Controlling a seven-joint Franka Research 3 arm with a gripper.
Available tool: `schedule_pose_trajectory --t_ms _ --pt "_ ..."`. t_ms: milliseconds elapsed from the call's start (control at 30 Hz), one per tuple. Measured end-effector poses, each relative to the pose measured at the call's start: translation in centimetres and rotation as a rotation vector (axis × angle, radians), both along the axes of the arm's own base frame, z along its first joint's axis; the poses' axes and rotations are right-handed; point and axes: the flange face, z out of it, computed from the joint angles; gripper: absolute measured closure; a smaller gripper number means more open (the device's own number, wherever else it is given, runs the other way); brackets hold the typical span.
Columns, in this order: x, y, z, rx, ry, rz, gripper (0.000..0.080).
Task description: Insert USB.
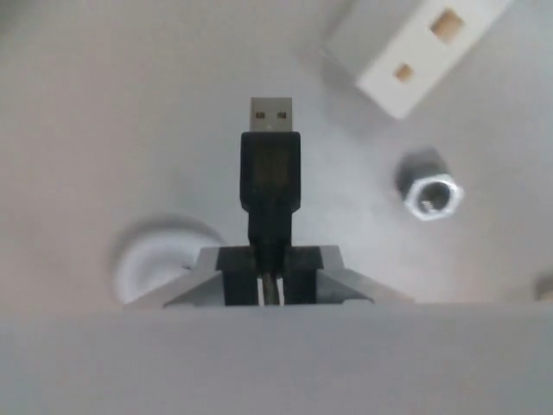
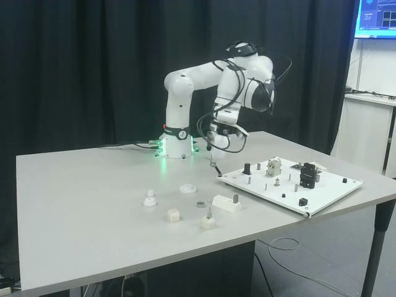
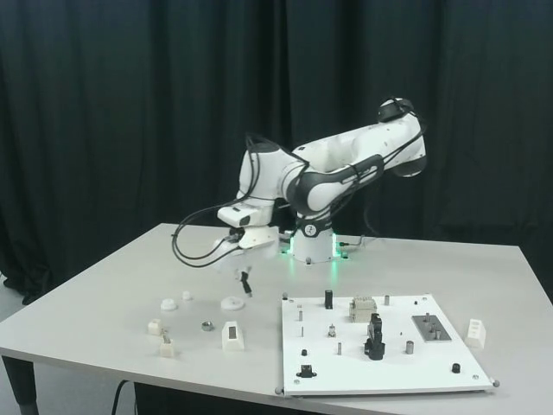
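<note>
In the wrist view the tool [image 1: 271, 281] pinches the black back part of the USB plug [image 1: 270, 164], whose metal tip pokes out past the fingers. It looks small, light and stiff, so holding the black part is best

In both room views the plug [image 2: 213, 164] hangs under the tool [image 3: 246, 275], above the grey tabletop [image 2: 86, 198], beside the white board [image 3: 380, 363]

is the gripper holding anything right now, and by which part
Yes: the gripper holds a black USB plug by its rear end, near the cable; the metal connector tip points away from the fingers.
</note>
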Motion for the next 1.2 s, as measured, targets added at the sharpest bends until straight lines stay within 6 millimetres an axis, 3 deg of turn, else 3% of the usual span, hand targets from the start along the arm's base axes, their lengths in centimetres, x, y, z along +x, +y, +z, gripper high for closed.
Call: schedule_pose_trajectory --t_ms 667,1200 --pt "-2.7 8.8 0.8 -0.059 0.077 -0.294 0.0745" --pt "-3.9 14.0 1.5 -0.072 0.142 -0.438 0.0745"
